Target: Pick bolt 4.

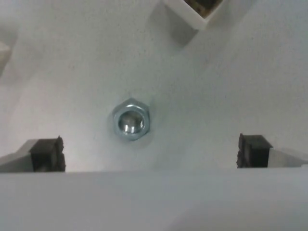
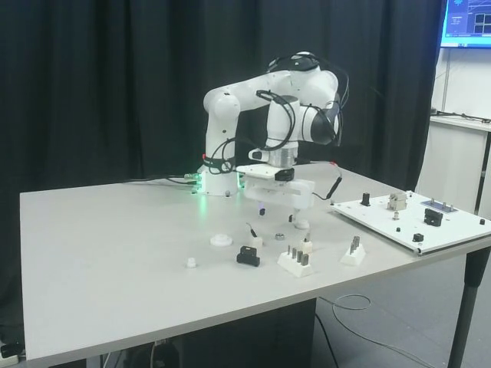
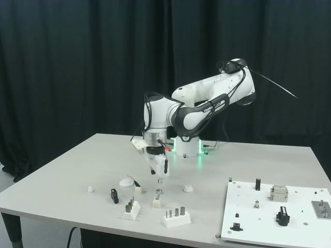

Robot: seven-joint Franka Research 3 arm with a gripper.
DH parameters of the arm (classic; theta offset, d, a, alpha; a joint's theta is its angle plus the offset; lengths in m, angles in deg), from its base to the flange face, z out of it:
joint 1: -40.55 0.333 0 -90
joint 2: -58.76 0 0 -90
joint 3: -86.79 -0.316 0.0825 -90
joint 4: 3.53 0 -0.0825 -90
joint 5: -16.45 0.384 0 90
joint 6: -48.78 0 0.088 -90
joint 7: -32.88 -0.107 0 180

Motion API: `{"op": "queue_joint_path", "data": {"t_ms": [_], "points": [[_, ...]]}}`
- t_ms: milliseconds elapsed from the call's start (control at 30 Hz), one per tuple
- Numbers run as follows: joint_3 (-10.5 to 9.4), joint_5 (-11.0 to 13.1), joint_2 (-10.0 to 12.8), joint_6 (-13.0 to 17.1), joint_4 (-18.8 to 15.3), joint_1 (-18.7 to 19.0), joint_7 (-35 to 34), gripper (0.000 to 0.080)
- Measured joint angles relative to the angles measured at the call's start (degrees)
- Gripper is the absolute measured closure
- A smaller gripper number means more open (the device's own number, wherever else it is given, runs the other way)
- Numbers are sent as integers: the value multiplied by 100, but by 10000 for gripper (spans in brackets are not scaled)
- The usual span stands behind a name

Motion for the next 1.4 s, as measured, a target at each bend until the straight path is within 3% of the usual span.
{"op": "queue_joint_path", "data": {"t_ms": [333, 867, 1400], "points": [[-266, 306, 127, 58, -2, -85, 13, 3], [-556, 452, 137, 293, 20, -72, 7, 3], [-687, 548, 139, 458, 20, -71, -2, 3]]}}
